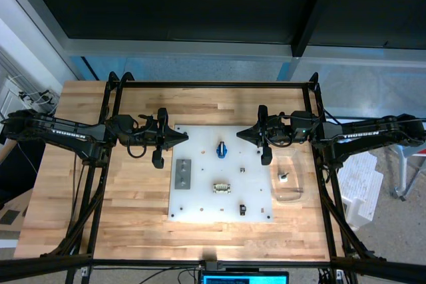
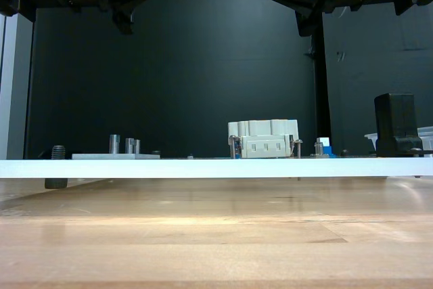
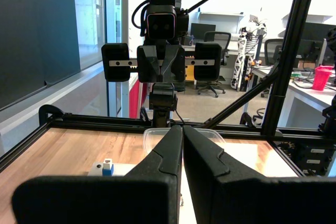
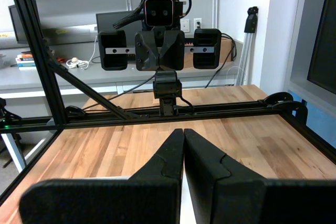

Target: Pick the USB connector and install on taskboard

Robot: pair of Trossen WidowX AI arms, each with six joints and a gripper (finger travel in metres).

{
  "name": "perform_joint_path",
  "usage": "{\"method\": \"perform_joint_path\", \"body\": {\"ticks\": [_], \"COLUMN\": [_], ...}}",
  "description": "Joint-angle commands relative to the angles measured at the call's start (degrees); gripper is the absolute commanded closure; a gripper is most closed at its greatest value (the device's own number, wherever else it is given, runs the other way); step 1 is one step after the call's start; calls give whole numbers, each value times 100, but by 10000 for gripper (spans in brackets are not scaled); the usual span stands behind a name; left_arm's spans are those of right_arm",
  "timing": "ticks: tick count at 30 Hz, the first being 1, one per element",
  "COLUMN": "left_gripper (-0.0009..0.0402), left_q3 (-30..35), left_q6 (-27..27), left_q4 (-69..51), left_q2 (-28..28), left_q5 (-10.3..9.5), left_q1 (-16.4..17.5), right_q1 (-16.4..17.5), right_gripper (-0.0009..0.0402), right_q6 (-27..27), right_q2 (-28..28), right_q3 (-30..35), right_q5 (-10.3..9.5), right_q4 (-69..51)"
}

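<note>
Grippers hover closed (left point(image 1: 181, 136), right point(image 1: 243, 133)), seemingly empty.

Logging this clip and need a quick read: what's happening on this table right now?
Nothing is being handled yet. The left gripper and right gripper both hang shut and empty, high over the far part of the large flat white square taskboard, tips facing each other. A small piece lies in the clear plastic tray right of the board; it is too small to tell whether it is the USB connector.
</note>
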Motion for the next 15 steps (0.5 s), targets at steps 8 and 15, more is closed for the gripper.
{"method": "perform_joint_path", "body": {"ticks": [8,15], "left_gripper": [393,393], "left_q3": [0,0], "left_q6": [2,2], "left_q4": [2,2], "left_q2": [2,2], "left_q5": [2,2], "left_q1": [2,2], "right_q1": [4,4], "right_gripper": [393,393], "right_q6": [2,2], "right_q2": [2,2], "right_q3": [0,0], "right_q5": [2,2], "right_q4": [0,0]}}
